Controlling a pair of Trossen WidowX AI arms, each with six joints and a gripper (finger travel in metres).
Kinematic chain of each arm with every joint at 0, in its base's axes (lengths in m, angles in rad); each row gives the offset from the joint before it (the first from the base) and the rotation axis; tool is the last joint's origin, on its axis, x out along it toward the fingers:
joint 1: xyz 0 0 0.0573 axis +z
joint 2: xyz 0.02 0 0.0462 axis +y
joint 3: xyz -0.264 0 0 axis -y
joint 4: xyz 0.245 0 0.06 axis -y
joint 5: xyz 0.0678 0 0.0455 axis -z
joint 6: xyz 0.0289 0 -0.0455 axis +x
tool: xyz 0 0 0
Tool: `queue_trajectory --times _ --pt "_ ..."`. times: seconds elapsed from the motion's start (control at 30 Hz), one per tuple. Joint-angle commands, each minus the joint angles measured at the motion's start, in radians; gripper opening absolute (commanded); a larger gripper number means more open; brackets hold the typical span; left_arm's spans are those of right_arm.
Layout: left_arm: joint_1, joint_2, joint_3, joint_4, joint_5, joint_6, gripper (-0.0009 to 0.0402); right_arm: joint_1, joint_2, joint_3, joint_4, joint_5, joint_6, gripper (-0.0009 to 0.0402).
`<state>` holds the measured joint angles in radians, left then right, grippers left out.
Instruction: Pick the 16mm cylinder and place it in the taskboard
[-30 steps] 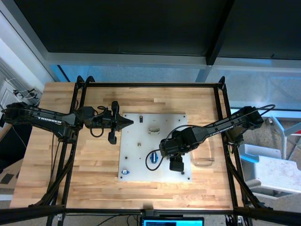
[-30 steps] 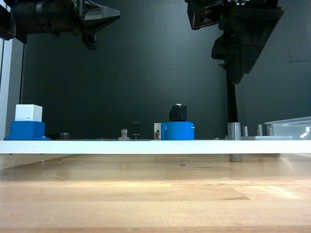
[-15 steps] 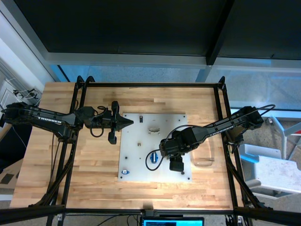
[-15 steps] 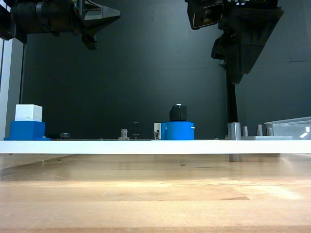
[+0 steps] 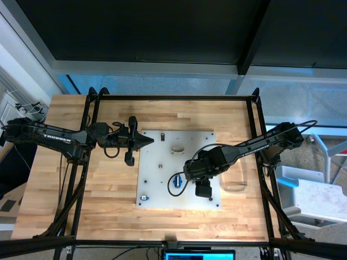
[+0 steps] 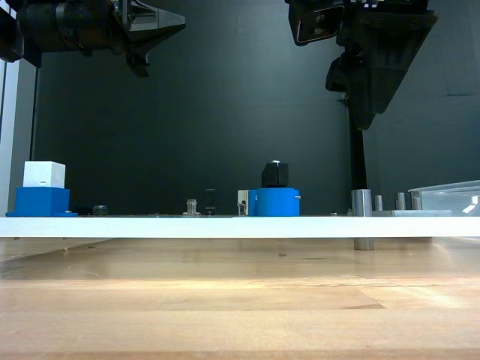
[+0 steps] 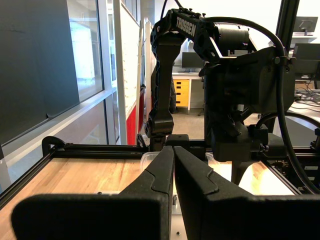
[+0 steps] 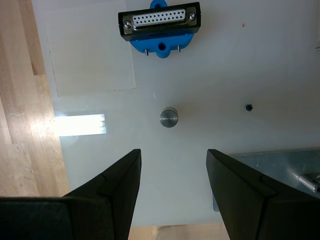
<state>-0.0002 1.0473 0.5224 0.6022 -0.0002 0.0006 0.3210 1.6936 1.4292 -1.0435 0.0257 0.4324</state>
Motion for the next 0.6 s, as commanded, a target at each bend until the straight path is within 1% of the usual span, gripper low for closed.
queue_trajectory --times 0.03,0.6 --pt "0.0 0.0 0.0 0.0 0.0 0.0 0.0 0.0 0.0 0.0 0.003 0.0 0.0 0.0181" --pt "0.0 0.0 0.0 0.0 0.0 0.0 0.0 0.0 0.0 0.0 0.009 0.0 0.0 0.0181"
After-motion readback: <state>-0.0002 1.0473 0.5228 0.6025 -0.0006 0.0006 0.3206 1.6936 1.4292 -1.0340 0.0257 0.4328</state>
